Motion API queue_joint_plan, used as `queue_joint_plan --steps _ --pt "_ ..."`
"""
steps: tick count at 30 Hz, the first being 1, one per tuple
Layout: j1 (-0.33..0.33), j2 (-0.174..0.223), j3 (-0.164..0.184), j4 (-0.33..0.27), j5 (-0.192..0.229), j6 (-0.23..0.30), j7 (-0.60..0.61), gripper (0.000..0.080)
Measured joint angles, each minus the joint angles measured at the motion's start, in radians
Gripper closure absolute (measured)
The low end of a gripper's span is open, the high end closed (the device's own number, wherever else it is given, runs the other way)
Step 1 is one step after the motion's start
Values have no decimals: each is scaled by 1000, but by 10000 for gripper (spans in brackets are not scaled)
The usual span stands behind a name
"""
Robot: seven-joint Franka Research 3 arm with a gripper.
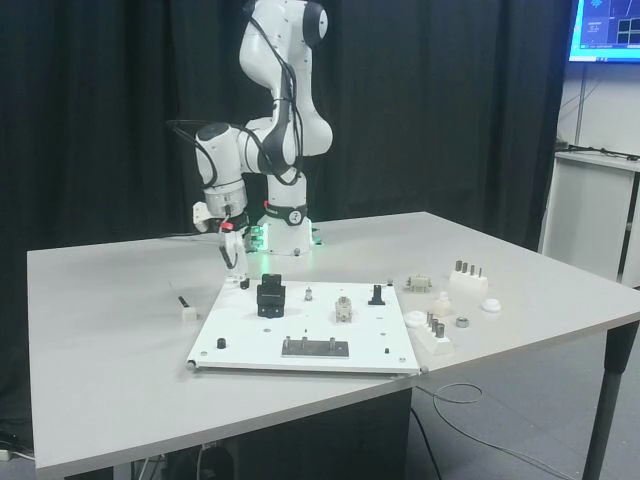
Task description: Insert Ethernet.
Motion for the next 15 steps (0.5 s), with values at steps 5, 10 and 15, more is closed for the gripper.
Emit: queue_joint_plan --steps 5,10,15 --pt "0 -4 -12 4 -6 -8 1 321" --pt "0 -19 -23 10 -8 -23 1 24" --pt "-1 -43 -28 13 -21 -38 1 8"
